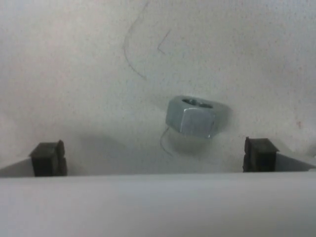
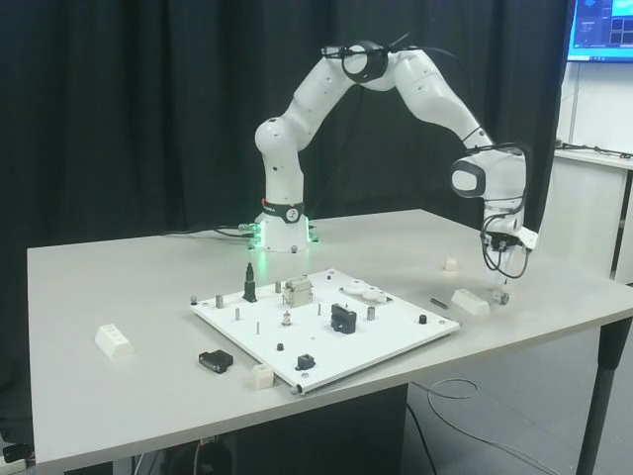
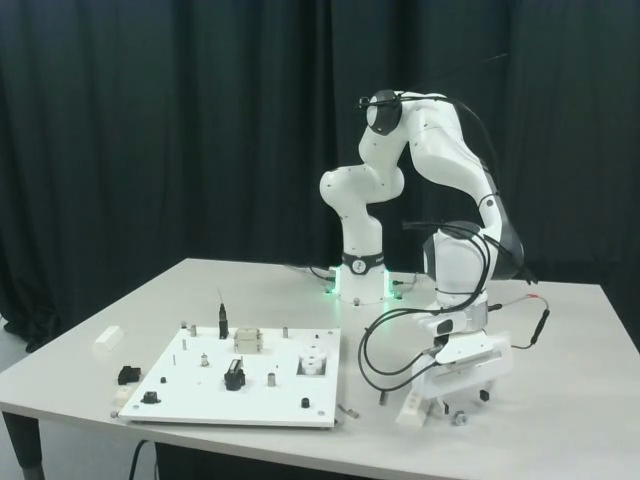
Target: Remove round peg 4.
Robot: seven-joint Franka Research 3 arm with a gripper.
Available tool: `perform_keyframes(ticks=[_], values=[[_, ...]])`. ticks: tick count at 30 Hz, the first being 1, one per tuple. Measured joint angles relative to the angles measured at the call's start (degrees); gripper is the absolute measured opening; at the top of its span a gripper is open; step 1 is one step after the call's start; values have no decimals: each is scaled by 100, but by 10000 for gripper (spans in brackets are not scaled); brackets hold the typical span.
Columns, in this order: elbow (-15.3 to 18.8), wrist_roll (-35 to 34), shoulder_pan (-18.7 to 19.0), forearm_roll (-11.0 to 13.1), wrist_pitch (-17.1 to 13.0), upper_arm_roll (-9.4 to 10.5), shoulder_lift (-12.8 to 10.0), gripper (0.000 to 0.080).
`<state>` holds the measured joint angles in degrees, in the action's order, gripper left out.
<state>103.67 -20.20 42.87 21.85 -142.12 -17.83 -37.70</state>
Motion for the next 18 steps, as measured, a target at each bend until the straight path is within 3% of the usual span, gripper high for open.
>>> perform_keyframes(ticks=[18], values=[[-54, -164, 5, 0, -11, -1, 22, 800]])
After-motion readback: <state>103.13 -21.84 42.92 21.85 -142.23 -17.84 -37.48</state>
